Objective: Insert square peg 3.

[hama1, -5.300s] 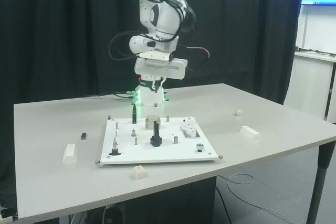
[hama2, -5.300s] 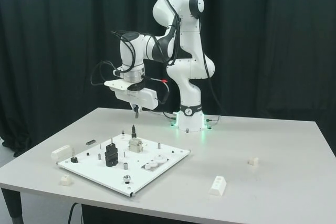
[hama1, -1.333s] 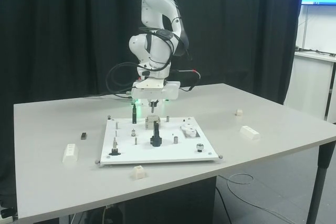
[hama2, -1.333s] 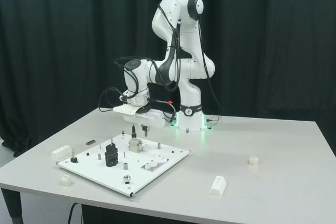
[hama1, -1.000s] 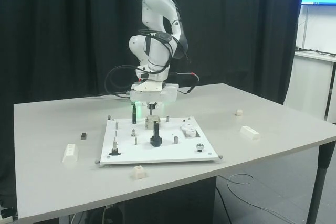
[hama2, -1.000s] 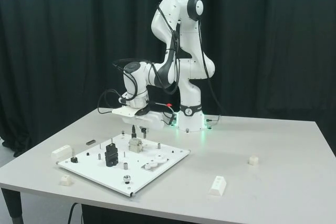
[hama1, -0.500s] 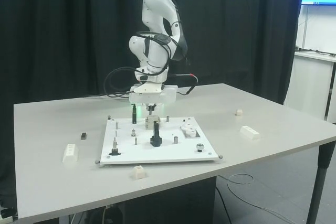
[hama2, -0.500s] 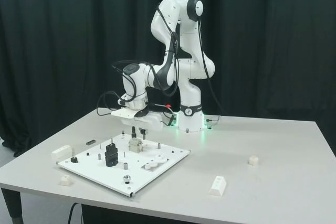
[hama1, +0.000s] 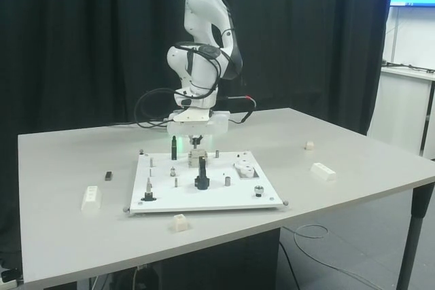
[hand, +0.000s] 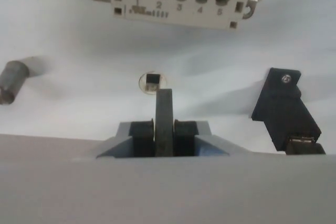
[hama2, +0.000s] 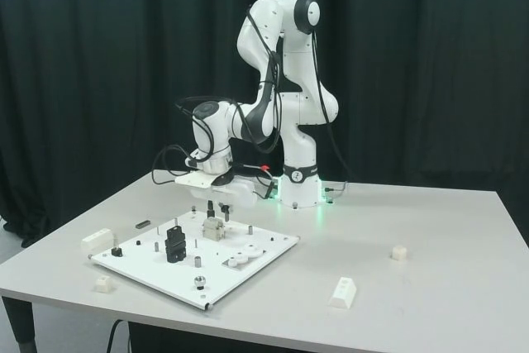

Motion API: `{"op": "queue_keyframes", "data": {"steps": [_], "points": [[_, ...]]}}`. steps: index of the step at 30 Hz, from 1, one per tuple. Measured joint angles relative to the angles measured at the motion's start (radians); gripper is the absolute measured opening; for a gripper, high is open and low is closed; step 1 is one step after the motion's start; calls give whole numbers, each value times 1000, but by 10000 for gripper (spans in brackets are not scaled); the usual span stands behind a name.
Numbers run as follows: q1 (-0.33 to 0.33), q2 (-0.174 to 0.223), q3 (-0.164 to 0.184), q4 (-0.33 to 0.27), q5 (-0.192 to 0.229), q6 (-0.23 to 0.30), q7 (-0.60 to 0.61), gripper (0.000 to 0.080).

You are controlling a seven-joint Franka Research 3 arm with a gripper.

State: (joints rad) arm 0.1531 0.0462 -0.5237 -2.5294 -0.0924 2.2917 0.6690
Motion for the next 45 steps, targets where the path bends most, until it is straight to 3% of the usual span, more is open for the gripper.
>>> {"op": "queue_keyframes", "data": {"steps": [45], "points": [[1, 51, 1, -1, 60, 37, -40, 76]]}}
